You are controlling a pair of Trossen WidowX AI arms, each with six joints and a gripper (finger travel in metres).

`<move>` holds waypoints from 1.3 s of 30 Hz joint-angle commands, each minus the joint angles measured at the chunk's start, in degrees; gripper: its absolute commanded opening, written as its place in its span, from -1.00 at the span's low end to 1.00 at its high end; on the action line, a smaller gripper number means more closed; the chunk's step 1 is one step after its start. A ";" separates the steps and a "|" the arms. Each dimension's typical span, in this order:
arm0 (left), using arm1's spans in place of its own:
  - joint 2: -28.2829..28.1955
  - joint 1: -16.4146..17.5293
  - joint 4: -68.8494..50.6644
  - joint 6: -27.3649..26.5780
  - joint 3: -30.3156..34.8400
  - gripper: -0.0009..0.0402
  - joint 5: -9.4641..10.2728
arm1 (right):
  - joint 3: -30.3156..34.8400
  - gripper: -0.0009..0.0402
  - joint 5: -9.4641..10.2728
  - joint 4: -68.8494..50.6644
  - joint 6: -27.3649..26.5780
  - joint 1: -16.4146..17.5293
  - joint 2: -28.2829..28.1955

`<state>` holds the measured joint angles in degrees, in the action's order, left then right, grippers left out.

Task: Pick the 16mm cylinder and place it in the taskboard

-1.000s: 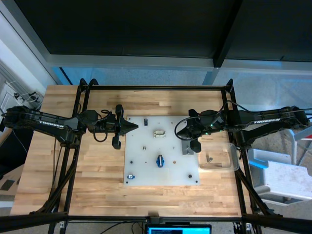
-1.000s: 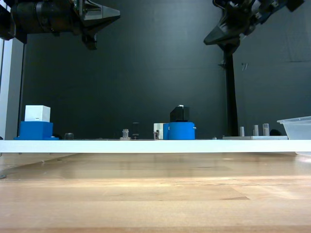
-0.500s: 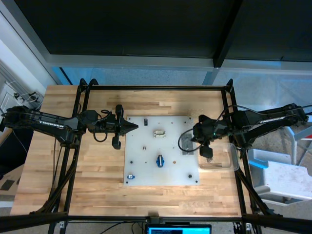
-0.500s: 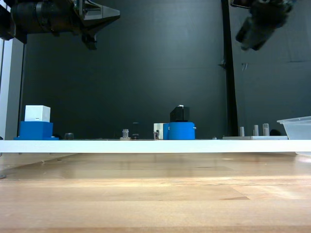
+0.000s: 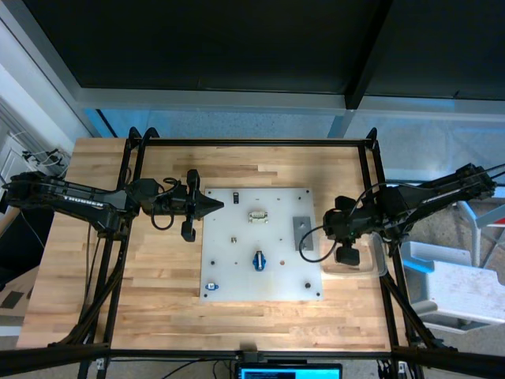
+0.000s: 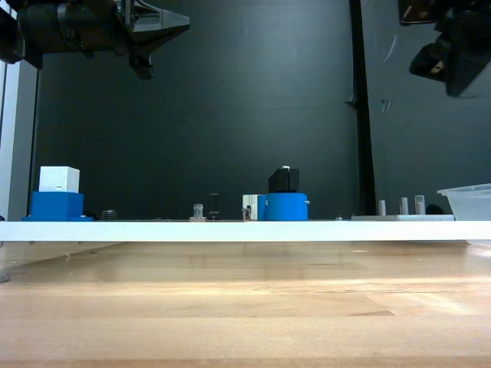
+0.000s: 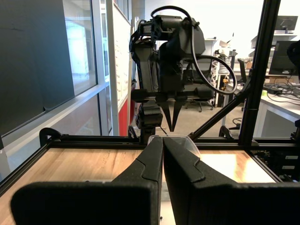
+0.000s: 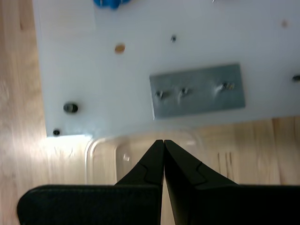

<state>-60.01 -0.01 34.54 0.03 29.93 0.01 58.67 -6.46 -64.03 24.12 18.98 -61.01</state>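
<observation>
16mm cylinder: you cannot locate it. The right gripper (image 5: 347, 254), fingers pressed together on nothing, hangs over the clear tray (image 5: 377, 264) and hides its floor. Taskboard (image 5: 237, 276): just beside the tray, bearing grey block (image 5: 303, 229) and blue part (image 5: 259, 260). Left gripper (image 5: 215, 204): clenched empty, raised over the taskboard's far left corner.

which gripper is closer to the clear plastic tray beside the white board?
Right. The right gripper hovers over the clear plastic tray, at its board-side end; the left gripper hangs above the opposite edge of the white taskboard.
</observation>
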 commanded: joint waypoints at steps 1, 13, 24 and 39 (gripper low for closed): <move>0.00 0.00 0.00 0.00 0.02 -0.96 -0.02 | -0.02 -0.96 0.15 -3.06 1.33 1.64 -0.76; 0.00 0.02 0.00 0.02 0.02 -0.96 0.00 | -0.04 -0.96 0.61 -6.58 5.33 5.70 -3.17; 0.00 0.02 0.00 0.02 0.02 -0.96 0.00 | -1.66 -0.81 1.68 -8.39 5.55 10.19 -5.11; 0.00 0.02 0.00 0.02 0.02 -0.96 0.00 | -5.44 -0.29 1.49 -5.38 6.78 11.52 -5.11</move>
<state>-59.99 -0.01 34.54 0.03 29.95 0.01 53.76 -4.91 -70.15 30.63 30.46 -66.13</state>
